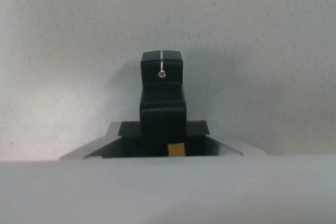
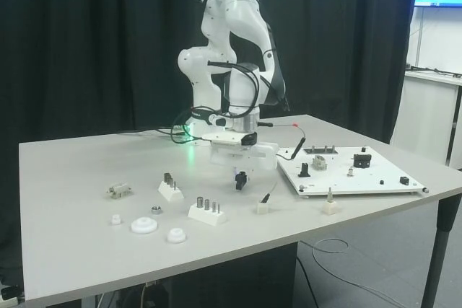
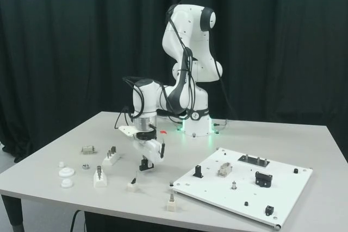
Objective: Place D-SUB.
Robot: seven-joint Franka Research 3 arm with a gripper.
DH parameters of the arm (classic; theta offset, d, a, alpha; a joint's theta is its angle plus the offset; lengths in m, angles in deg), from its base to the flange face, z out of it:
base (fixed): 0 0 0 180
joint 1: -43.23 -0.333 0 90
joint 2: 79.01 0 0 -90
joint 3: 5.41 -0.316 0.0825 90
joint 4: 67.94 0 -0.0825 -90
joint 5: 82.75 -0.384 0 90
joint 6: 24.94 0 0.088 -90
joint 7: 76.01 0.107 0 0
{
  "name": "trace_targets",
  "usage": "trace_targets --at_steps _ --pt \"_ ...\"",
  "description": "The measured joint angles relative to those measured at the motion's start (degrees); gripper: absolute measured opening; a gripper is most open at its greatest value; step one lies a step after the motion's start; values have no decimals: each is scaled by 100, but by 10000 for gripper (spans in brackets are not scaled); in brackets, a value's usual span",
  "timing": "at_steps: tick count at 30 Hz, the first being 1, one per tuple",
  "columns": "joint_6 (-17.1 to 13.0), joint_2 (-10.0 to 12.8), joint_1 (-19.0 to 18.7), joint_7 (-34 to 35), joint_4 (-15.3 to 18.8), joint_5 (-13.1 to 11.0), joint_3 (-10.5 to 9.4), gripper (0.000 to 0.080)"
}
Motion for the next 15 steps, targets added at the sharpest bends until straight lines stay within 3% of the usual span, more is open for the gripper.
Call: trace_targets --at_steps 15 --pt "-148 191 0 -9 -56 0 -55 154"
